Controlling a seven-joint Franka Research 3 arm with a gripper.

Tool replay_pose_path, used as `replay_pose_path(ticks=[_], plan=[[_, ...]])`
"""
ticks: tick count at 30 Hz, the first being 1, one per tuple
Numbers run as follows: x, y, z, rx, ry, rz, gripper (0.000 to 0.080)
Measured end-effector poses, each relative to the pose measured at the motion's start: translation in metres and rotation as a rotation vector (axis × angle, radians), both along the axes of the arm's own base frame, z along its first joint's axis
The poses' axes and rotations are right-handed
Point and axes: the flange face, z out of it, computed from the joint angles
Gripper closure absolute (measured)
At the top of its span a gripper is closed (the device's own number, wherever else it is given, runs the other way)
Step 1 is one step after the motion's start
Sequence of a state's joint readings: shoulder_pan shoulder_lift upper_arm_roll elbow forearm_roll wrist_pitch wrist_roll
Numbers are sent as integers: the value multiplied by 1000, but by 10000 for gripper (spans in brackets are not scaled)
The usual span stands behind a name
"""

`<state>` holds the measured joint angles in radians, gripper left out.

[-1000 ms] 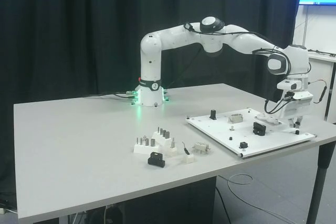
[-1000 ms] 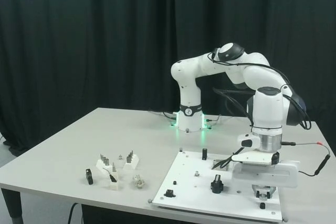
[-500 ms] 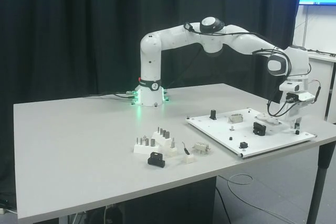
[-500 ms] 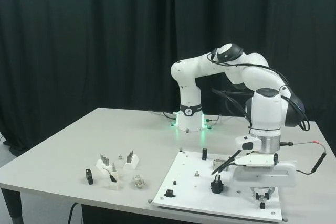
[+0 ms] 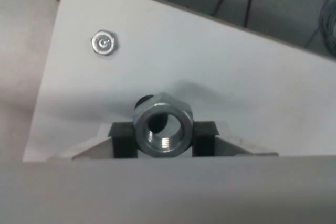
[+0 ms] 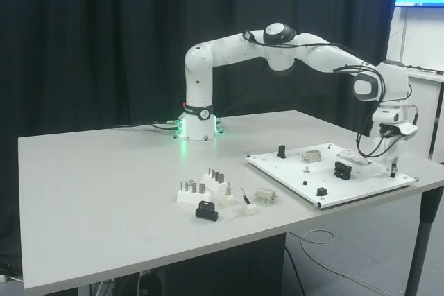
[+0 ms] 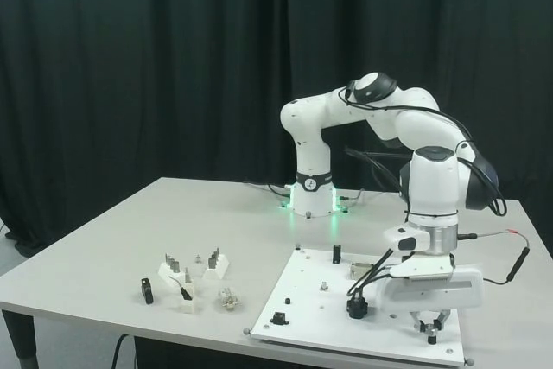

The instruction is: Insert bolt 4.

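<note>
Your tool [image 5: 163, 141] is pinching the bolt [image 5: 162, 128] between its two black fingers [image 5: 122, 139], one pressed on each side of the hexagonal head. In the wrist view you look straight into the bolt's threaded bore, and the bolt hangs just above the white board [image 5: 220, 82], with a dark hole showing on the board right behind it. A small hex nut [image 5: 104, 43] sits flat on the board near one corner, well apart from the bolt.

In the second room view the tool [image 7: 431, 321] hovers over the near right corner of the board [image 7: 302, 304], close to its surface but not resting on it. A black knob [image 7: 355, 307] stands on the board just to the left of the tool, and a smaller black part [image 7: 278, 318] lies near the board's near edge further left. A black upright piece [image 7: 336, 253] stands at the far side of the board.

In the first room view the arm [image 6: 291, 46] reaches from its base, lit green [image 6: 196, 127], out to the right end of the table [image 6: 90, 171].

To the left of the board, on the table, you have white holders [image 7: 194, 268] with grey bolts standing in them, a small black block [image 7: 147, 289] at the near left, and a small connector [image 7: 229, 300] between the holders and the board.
</note>
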<state>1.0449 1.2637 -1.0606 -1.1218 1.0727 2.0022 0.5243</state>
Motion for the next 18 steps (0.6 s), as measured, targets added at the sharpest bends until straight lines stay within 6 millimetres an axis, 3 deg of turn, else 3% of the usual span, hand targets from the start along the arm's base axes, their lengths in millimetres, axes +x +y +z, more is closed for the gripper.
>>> replay_pose_path(ticks=[18], plan=[[6,1,-3,22,33,145,578]])
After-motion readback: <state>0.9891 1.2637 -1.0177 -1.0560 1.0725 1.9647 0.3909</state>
